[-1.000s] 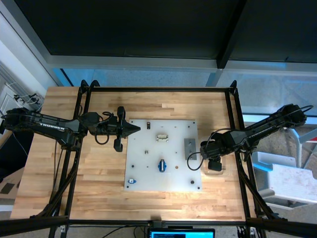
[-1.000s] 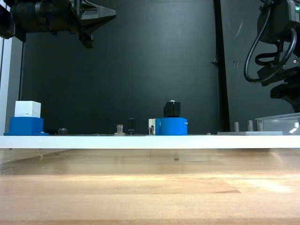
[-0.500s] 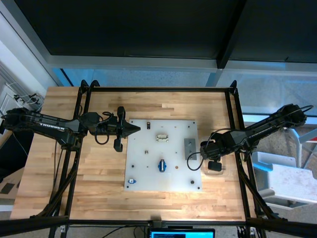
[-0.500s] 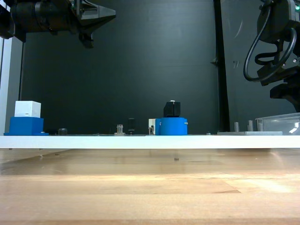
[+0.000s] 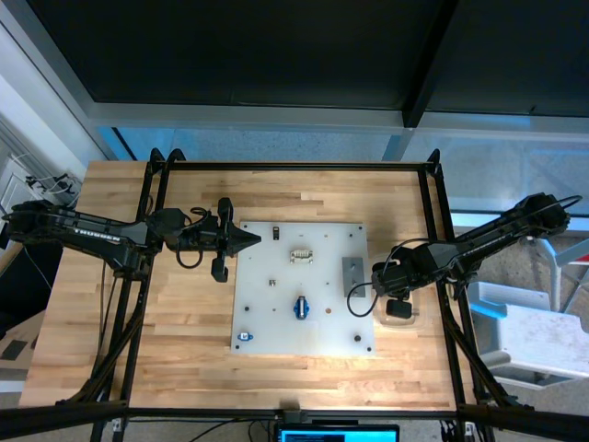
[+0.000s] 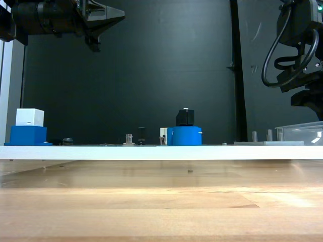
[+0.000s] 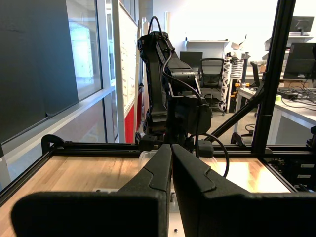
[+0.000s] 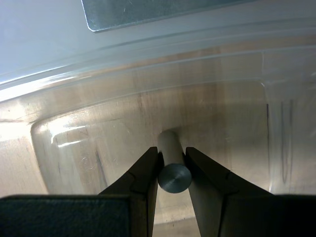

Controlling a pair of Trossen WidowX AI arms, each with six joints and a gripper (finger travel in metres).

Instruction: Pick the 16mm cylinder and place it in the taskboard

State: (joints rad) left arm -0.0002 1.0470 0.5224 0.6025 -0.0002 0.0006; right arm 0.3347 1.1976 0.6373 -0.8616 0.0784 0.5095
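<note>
Pick step — right tool (image 8: 173,165) at tray (image 8: 74,133), just right of board (image 5: 276,313), clamped on cylinder (image 8: 174,177). Left tool (image 5: 252,238) hangs above board's left edge, tips together. Next, likely: lift clear of tray wall, carry left to board hole.

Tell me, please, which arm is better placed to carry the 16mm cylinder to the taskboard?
The right: the right gripper clasps the 16mm cylinder in the clear tray beside the taskboard. The left gripper hangs shut, empty, over the taskboard's left edge.
</note>
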